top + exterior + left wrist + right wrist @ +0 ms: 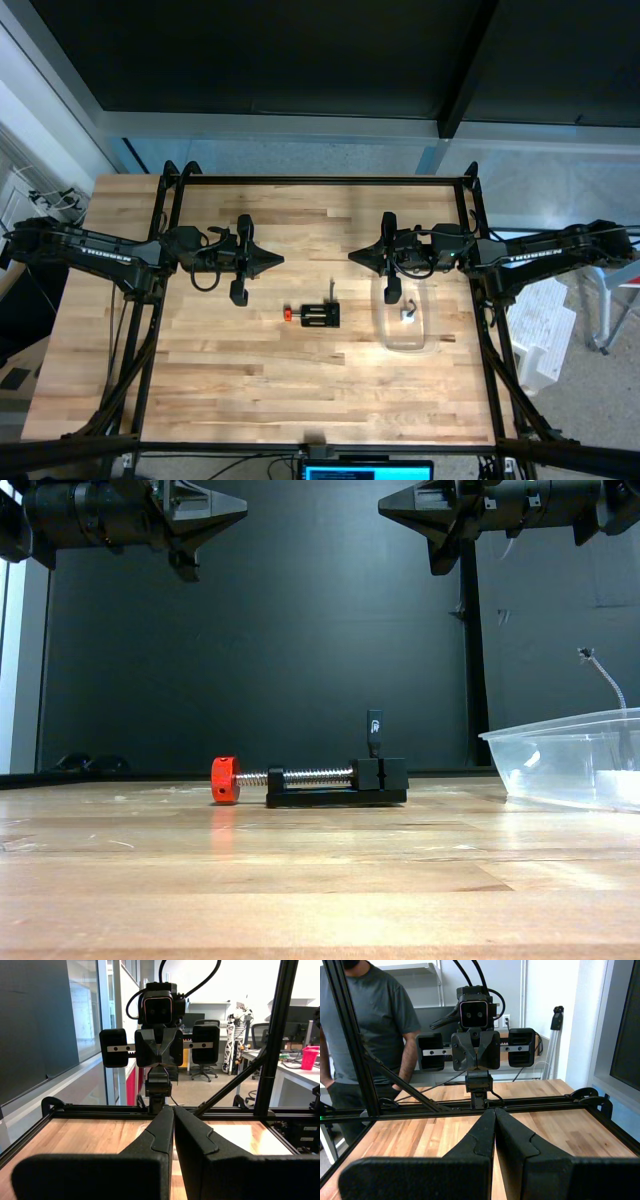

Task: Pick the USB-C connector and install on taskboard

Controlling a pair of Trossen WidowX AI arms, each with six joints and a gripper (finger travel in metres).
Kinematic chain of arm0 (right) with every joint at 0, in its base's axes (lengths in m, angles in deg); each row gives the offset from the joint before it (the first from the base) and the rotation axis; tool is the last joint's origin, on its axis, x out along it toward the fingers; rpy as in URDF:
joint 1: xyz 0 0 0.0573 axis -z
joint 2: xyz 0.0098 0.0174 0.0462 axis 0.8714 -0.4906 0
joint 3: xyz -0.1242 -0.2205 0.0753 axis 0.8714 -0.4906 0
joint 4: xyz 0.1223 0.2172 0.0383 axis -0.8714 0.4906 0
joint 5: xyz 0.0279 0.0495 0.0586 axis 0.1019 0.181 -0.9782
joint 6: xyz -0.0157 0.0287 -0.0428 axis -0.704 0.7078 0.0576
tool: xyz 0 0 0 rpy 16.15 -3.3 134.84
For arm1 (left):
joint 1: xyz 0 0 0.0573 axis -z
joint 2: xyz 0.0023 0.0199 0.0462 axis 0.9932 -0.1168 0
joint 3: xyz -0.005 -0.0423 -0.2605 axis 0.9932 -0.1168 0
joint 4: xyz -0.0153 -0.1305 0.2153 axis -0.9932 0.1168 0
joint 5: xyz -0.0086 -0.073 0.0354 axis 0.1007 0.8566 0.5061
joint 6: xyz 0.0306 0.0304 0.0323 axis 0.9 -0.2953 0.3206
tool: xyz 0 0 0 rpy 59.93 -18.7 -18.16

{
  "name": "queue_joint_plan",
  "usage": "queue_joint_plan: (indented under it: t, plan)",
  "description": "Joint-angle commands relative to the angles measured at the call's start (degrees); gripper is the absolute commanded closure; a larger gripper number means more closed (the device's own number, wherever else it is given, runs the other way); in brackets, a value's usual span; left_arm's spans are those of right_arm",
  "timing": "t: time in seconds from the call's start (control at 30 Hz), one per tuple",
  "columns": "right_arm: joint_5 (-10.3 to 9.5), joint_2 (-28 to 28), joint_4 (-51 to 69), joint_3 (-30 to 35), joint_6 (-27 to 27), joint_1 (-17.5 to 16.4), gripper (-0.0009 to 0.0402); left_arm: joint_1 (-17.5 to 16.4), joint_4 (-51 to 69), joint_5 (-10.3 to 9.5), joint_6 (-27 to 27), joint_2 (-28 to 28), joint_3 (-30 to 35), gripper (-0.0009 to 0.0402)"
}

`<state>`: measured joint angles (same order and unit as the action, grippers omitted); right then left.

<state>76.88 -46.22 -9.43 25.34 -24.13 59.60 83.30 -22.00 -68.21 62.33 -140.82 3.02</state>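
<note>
The taskboard (318, 315) is a small black block with a red-orange knob (225, 779) and a thin dark upright pin (373, 731), sitting mid-table. The USB-C connector (407, 313), small and grey, lies inside a clear plastic tray (423, 338) to the right of the board; its thin cable (608, 685) curls above the tray wall. My left gripper (281, 260) hangs shut high above the table, left of and behind the board. My right gripper (350, 257) hangs shut at the same height, facing it, behind the tray's left side. Neither holds anything.
A black frame (320, 181) runs around the wooden table (230, 380). In the right wrist view a person (375, 1020) stands beyond the table's left edge. A screen (366, 470) sits at the near edge.
</note>
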Motion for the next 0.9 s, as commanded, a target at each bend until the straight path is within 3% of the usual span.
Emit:
queue_joint_plan:
  t: [0.03,0.53,0.9]
  plan:
    - [-2.08,0.0,-1.25,0.0,-0.44,0.0,0.0393,0.0,-0.02,0.0,0.0,0.0,0.02,0.0393]
    - [-2.84,0.24,1.38,0.13,-0.2,-0.02,0.0393,-0.02,-0.02,0.0,0.0,0.0,0.02,0.0393]
    - [-3.17,1.27,43.63,13.0,-1.49,-2.43,0.0393,0.0,-0.02,0.0,0.0,0.0,0.02,0.0393]
